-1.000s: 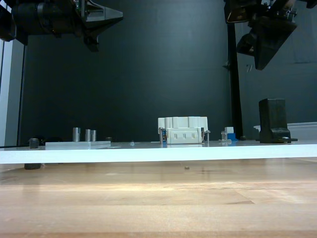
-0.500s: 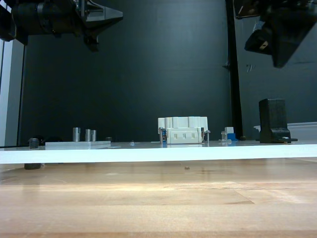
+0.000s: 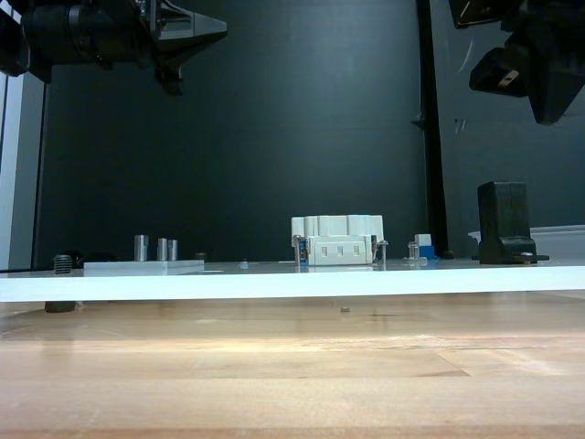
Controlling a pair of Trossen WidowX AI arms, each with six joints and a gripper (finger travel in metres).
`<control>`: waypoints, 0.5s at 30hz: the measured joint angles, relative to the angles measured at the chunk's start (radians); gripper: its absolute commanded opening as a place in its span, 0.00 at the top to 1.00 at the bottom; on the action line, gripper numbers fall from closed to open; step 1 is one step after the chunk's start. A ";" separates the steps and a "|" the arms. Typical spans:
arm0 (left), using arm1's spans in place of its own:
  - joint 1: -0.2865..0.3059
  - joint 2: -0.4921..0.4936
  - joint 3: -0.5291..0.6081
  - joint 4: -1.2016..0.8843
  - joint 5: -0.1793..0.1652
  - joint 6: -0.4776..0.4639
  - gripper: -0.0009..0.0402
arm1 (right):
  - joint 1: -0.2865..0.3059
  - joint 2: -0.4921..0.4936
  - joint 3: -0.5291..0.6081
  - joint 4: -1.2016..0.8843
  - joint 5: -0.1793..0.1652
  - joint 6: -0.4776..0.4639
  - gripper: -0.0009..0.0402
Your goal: Pick the 16mm bar from the taskboard and place it in the container
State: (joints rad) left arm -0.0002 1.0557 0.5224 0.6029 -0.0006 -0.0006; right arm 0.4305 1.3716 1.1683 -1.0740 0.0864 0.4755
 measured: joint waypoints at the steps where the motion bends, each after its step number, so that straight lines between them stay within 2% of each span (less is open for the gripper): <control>1: 0.000 0.000 0.000 0.000 0.000 0.000 0.98 | 0.006 0.005 0.000 0.000 0.000 0.007 0.98; 7: 0.000 0.000 0.000 0.000 0.000 0.000 0.98 | 0.044 0.043 0.008 -0.002 0.000 0.037 0.98; 15: 0.000 0.000 0.000 0.000 0.000 0.000 0.98 | 0.090 0.116 0.086 -0.019 -0.002 0.062 0.98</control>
State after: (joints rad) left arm -0.0002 1.0557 0.5224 0.6029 -0.0006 -0.0006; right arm 0.5205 1.4872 1.2545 -1.0935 0.0849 0.5373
